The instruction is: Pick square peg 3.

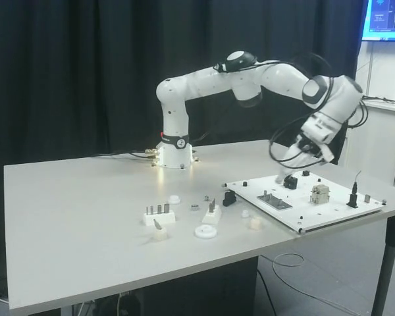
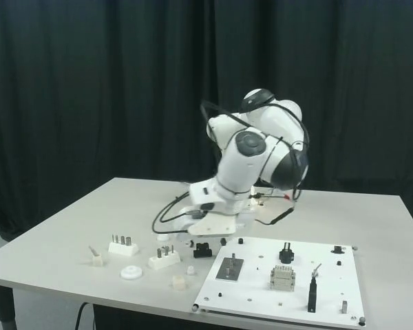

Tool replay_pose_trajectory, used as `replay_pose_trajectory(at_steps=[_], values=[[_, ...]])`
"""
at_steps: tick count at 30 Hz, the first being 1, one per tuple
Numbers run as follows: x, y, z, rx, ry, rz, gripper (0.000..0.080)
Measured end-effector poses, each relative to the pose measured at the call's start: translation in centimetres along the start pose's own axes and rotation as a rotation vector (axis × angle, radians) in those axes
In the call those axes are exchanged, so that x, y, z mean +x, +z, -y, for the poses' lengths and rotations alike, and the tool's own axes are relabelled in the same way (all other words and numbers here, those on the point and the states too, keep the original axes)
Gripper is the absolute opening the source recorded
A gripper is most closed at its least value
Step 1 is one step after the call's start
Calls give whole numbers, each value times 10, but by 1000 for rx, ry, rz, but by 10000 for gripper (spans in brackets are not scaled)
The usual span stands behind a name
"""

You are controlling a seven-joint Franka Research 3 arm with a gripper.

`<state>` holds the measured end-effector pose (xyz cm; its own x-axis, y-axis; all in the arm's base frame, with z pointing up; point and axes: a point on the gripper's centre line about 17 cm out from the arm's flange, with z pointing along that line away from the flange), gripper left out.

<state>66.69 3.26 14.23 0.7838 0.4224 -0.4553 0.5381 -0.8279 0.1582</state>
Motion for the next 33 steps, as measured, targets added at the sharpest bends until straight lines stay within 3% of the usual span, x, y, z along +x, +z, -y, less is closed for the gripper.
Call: replay_pose_trajectory(at_steps=[7,15,27,33], values=[[-26,30,-22,33,197,2,800],[-49,59,-43,11,426,-44,800],[-74,71,-71,-60,518,-105,800],[-86,77,-87,-48,771,-141,800]])
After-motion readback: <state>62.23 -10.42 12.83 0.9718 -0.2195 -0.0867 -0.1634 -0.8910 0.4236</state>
